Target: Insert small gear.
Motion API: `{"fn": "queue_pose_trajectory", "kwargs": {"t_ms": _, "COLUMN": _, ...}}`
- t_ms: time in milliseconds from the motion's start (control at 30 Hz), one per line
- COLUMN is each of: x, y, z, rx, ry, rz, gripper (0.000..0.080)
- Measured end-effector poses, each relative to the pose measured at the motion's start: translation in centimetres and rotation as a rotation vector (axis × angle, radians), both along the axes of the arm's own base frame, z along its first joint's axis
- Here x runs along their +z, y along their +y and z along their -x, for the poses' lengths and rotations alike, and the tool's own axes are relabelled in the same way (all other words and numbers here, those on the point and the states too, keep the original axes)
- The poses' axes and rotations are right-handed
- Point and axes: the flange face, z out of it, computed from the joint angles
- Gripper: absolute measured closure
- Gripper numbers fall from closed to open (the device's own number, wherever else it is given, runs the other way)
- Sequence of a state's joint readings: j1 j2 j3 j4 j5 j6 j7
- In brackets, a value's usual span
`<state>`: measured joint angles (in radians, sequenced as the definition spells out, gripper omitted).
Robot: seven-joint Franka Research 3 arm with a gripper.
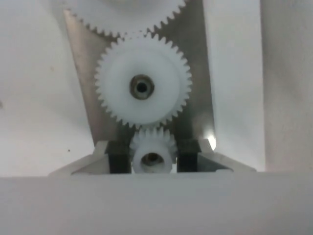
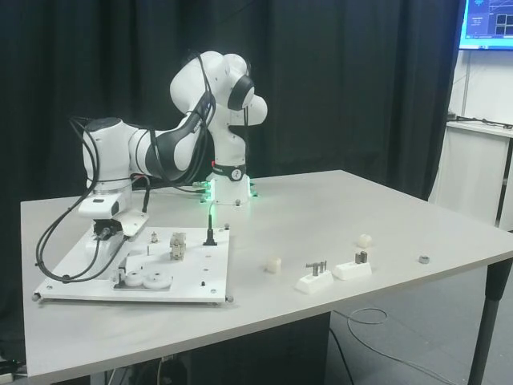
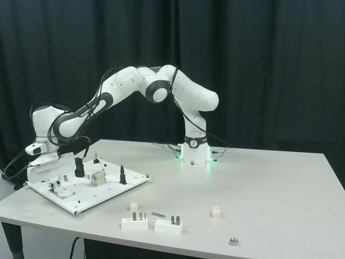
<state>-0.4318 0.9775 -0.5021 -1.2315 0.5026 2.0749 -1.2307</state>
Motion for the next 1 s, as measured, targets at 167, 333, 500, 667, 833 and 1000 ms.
{"fn": "queue_pose_trajectory", "kwargs": {"t_ms": 167, "x": -0.48, "y": 0.01, "z": -0.04, "rx": 0.031, "ry": -0.002, "rz": 0.003, "gripper": 0.0604}}
{"fn": "queue_pose_trajectory", "kwargs": {"t_ms": 333, "x": -0.65, "y": 0.01, "z": -0.06, "rx": 0.041, "ry": -0.002, "rz": 0.005, "gripper": 0.0604}}
{"fn": "queue_pose_trajectory", "kwargs": {"t_ms": 500, "x": -0.61, "y": 0.00, "z": -0.05, "rx": 0.041, "ry": -0.001, "rz": 0.004, "gripper": 0.0604}}
{"fn": "queue_pose_trajectory", "kwargs": {"t_ms": 667, "x": -0.60, "y": 0.00, "z": -0.04, "rx": 0.041, "ry": 0.000, "rz": 0.003, "gripper": 0.0604}}
{"fn": "queue_pose_trajectory", "kwargs": {"t_ms": 833, "x": -0.60, "y": 0.00, "z": -0.04, "rx": 0.041, "ry": 0.000, "rz": 0.003, "gripper": 0.0604}}
{"fn": "queue_pose_trajectory", "kwargs": {"t_ms": 1000, "x": -0.61, "y": 0.00, "z": -0.04, "rx": 0.041, "ry": 0.000, "rz": 0.003, "gripper": 0.0604}}
